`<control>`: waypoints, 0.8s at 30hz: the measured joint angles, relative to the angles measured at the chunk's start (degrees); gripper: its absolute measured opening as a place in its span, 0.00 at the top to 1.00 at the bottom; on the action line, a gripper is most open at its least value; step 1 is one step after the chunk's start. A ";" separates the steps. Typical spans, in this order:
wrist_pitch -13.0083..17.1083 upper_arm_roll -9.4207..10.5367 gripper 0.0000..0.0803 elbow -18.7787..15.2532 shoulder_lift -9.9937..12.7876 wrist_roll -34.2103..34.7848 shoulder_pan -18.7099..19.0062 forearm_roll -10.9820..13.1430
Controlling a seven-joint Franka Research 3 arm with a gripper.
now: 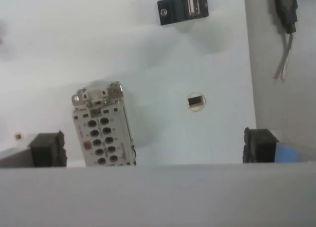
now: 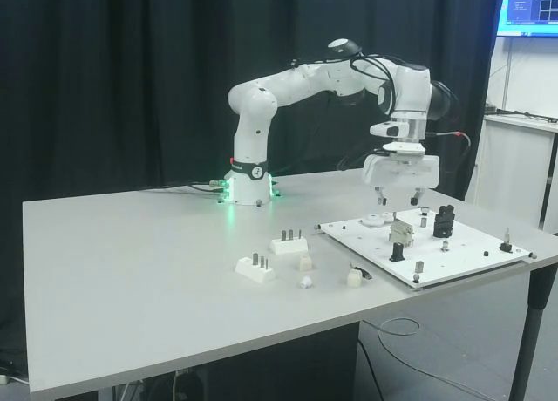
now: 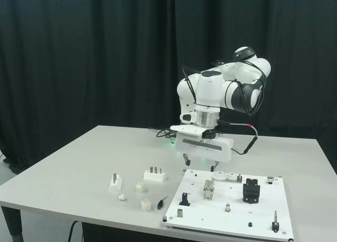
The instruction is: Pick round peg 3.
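Note:
Two white holders with upright grey pegs (image 2: 289,241) (image 2: 255,266) stand on the grey table beside the white board (image 2: 462,244); in the second room view they are the holders (image 3: 154,173) (image 3: 115,182). I cannot tell which peg is round peg 3. My gripper (image 2: 398,199) (image 3: 200,163) hangs above the near-arm edge of the board, well apart from the holders. In the wrist view the gripper (image 1: 153,148) is open with nothing between its black fingertips (image 1: 47,148), and no peg shows there.
Below the gripper, a grey multi-pin connector (image 1: 101,128) (image 2: 401,234) (image 3: 209,189) stands on the board (image 1: 148,54). Also there are a black socket (image 1: 182,7) and a black block (image 2: 444,220) (image 3: 250,190). Small white pieces (image 2: 305,263) and a cable plug (image 1: 286,10) (image 3: 159,203) lie on the table.

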 joint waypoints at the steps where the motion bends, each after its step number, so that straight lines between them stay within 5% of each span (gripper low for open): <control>1: 0.00 -0.03 0.00 0.02 -0.01 -0.01 0.01 0.00; 24: -0.03 -0.17 0.00 0.07 -0.35 -1.10 0.07 0.00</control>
